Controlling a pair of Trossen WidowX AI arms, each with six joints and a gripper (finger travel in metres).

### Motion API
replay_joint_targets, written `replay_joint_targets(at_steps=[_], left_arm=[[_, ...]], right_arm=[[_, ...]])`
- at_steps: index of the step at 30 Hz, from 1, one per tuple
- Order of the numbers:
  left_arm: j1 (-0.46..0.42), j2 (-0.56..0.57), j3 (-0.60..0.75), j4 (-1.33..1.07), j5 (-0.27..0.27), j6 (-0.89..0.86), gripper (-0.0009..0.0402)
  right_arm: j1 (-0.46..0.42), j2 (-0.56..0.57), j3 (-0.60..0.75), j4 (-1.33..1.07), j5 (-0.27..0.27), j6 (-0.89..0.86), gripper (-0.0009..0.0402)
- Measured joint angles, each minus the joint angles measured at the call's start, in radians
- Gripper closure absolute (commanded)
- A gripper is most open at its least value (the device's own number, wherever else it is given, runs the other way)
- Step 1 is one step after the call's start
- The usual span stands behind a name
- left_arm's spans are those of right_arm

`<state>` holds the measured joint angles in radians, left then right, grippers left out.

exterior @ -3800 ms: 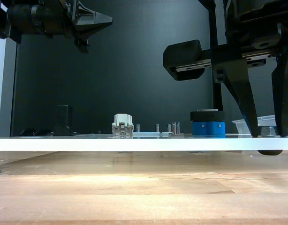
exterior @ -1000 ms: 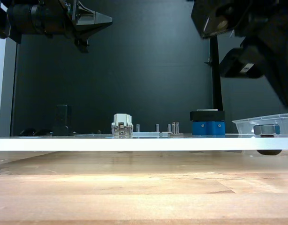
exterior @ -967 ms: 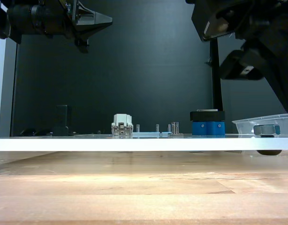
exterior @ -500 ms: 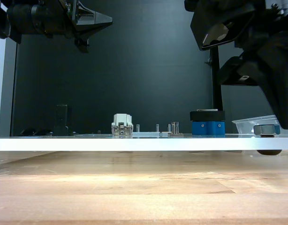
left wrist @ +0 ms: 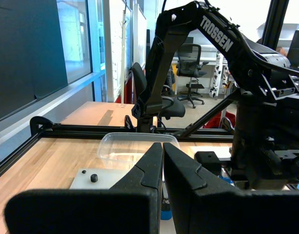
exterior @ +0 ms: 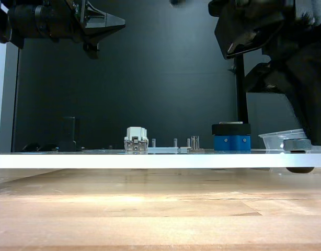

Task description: Unfasten the M12 nut and place it in the container

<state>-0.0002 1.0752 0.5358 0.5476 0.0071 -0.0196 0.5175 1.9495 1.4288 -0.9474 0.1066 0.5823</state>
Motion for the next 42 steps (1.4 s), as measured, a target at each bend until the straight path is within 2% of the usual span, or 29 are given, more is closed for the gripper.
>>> replay_joint_targets(at_steps=[1, 2, 3, 4, 7, 11, 15, 17, 36, 42], left_arm=[[0.000, 0.000, 0.000, 0.000, 0.000, 0.000, 0.0393], [0.000, 0.000, 0.000, 0.000, 0.000, 0.000, 0.0393], [0.000, 0.000, 0.000, 0.000, 0.000, 0.000, 0.0393], [0.000, 0.000, 0.000, 0.000, 0.000, 0.000, 0.0393], [0.000, 0.000, 0.000, 0.000, 0.000, 0.000, 0.0393], [0.000, 0.000, 0.000, 0.000, 0.000, 0.000, 0.0393], [0.000, 0.000, 0.000, 0.000, 0.000, 0.000, 0.0393], [0.000, 0.000, 0.000, 0.000, 0.000, 0.000, 0.0393], [0.000, 0.000, 0.000, 0.000, 0.000, 0.000, 0.0393], [0.000, 0.000, 0.000, 0.000, 0.000, 0.000, 0.0393]], right_arm=[[0.003, -0.005, 0.000, -0.024, 0.092, 0.029, 0.0393], [0.004, -0.013, 0.000, -0.047, 0.156, 0.056, 0.0394], [0.003, -0.022, 0.000, -0.063, 0.190, 0.063, 0.0394], [0.002, -0.030, 0.000, -0.069, 0.197, 0.063, 0.0393], [0.009, -0.042, 0.000, -0.069, 0.154, 0.070, 0.0393], [0.010, -0.058, 0.000, -0.058, 0.045, 0.072, 0.0393], [0.010, -0.059, 0.021, -0.050, -0.085, 0.068, 0.0393], [0.013, -0.059, 0.037, -0.045, -0.123, 0.066, 0.0393], [0.024, 0.034, 0.037, 0.045, -0.129, 0.064, 0.0394], [0.023, 0.034, 0.036, 0.019, -0.090, 0.071, 0.0393]])
